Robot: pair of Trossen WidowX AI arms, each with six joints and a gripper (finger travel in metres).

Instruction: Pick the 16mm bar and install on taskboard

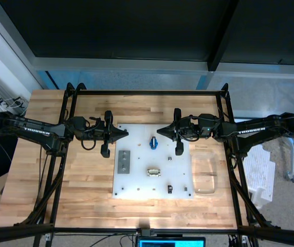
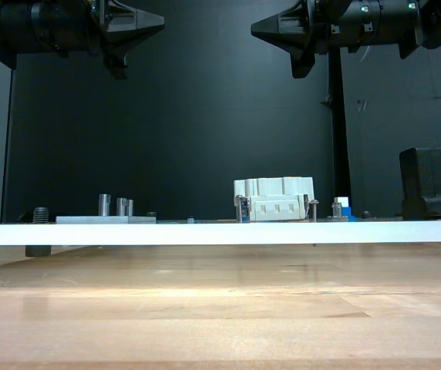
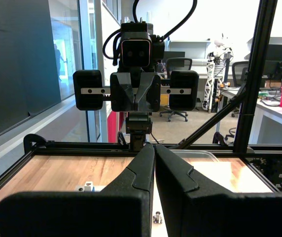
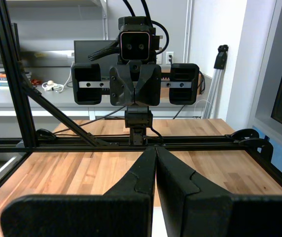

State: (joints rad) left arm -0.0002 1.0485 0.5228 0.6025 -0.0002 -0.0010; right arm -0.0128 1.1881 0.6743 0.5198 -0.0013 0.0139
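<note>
Left pincer (image 1: 125, 131): the two fingers are pressed together to a point with nothing between them, as the left wrist view (image 3: 154, 147) confirms. It hangs high over the far left corner of the taskboard, tip pointing inward.

Right pincer (image 1: 160, 131): the fingers are likewise closed together and empty, confirmed in the right wrist view (image 4: 156, 148). It hangs high over the far edge of the board, tip facing the left one, with a gap between the two.

Flat white square taskboard (image 1: 136, 182): it lies at the middle of the light wooden tabletop (image 1: 75, 180). It carries:
- a grey rectangular metal block (image 1: 123, 162) by its left edge;
- a small blue upright part (image 1: 153, 142) near its far edge, below the right pincer;
- a silver connector (image 1: 153, 172) at its centre.

Clear plastic rounded tray (image 1: 207, 175): it sits on the tabletop just beside the board's right edge.

The 16mm bar, a short dark-grey metal rod, cannot be picked out in any view.
</note>
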